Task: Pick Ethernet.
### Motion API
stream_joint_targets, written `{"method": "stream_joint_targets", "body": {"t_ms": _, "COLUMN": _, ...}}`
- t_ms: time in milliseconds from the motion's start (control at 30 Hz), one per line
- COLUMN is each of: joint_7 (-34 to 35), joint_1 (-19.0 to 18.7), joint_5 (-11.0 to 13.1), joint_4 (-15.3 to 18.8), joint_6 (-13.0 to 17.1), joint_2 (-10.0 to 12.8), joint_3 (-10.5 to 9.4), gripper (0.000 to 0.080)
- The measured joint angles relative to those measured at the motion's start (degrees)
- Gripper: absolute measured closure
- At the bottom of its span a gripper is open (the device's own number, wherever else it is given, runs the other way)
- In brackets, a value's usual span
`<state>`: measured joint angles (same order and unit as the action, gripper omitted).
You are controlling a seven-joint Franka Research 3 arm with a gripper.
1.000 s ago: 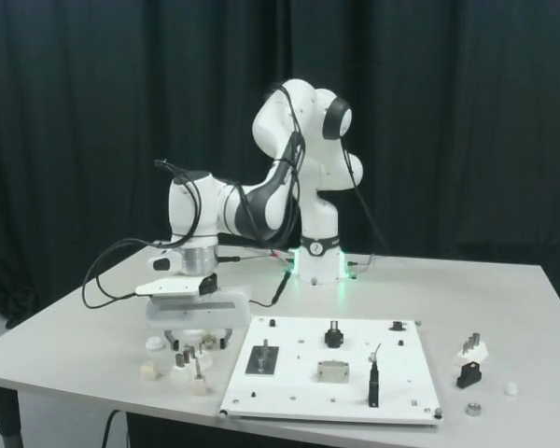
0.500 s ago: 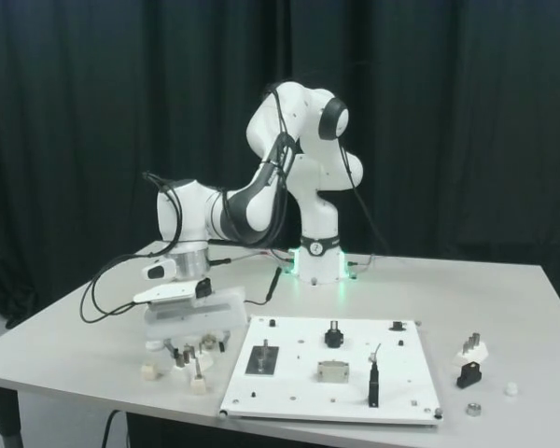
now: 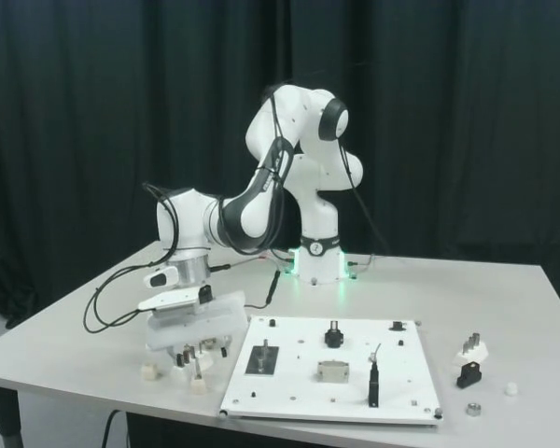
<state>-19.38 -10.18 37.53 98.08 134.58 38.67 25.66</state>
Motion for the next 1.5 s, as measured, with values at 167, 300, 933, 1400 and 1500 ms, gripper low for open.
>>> {"method": "stream_joint_targets", "body": {"t_ms": 167, "joint_7": -1.77, "joint_1": -0.06, "joint_5": 1.51, "joint_4": 1.0, "joint_6": 1.08, "joint_2": 0.06, "joint_3": -0.11, "gripper": 0.0003}}
{"method": "stream_joint_targets", "body": {"t_ms": 300, "joint_7": -2.76, "joint_1": -0.06, "joint_5": 2.61, "joint_4": 1.45, "joint_6": 1.56, "joint_2": 0.13, "joint_3": -0.23, "gripper": 0.0003}}
{"method": "stream_joint_targets", "body": {"t_ms": 933, "joint_7": -5.8, "joint_1": -0.1, "joint_5": 6.1, "joint_4": 2.51, "joint_6": 3.91, "joint_2": 0.31, "joint_3": -0.53, "gripper": 0.0003}}
{"method": "stream_joint_targets", "body": {"t_ms": 1400, "joint_7": -5.8, "joint_1": -0.1, "joint_5": 7.09, "joint_4": 2.51, "joint_6": 4.54, "joint_2": 0.35, "joint_3": -0.46, "gripper": 0.0456}}
{"method": "stream_joint_targets", "body": {"t_ms": 1500, "joint_7": -5.8, "joint_1": -0.08, "joint_5": 7.09, "joint_4": 2.51, "joint_6": 4.67, "joint_2": 0.37, "joint_3": -0.45, "gripper": 0.0456}}
